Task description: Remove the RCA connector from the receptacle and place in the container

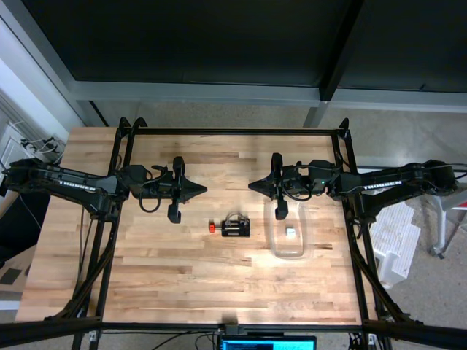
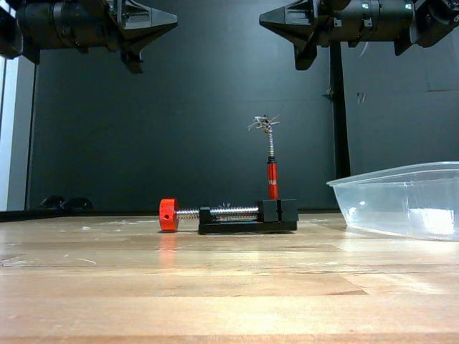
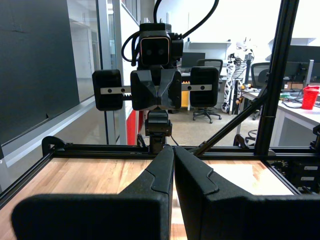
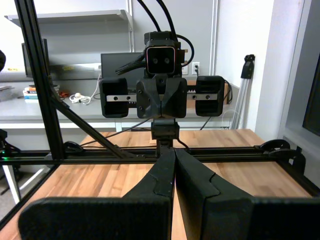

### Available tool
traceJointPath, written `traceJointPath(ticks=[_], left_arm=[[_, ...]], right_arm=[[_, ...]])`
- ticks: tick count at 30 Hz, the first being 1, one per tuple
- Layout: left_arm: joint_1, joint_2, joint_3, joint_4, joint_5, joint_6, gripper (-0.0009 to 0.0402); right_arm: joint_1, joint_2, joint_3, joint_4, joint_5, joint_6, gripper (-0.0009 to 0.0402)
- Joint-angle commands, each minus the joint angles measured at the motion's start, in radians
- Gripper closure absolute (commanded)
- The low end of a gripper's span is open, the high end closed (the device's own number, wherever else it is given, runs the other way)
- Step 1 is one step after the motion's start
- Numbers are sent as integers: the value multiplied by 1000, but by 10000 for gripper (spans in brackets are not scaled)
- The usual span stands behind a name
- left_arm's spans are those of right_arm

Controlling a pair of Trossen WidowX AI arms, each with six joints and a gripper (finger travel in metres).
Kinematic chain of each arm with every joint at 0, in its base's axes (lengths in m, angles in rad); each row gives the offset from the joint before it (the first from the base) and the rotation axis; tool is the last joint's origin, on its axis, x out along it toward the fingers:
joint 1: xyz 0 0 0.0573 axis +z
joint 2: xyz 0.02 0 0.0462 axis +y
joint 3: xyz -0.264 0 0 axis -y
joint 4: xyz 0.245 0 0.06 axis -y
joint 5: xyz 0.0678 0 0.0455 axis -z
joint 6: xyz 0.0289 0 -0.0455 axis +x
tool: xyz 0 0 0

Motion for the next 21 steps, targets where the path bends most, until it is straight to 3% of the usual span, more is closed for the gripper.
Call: traceJointPath(ticks=[1,13,21], left_arm=[[0,0,0,0,0,0,393],[0,0,0,0,0,0,393],[0,0,0,0,0,0,393]], right_arm=[[1,0,14,-55,-30,6,393],[20,3,198,-613,-28,-48,393],[40,5,317,-962,40,-73,393]])
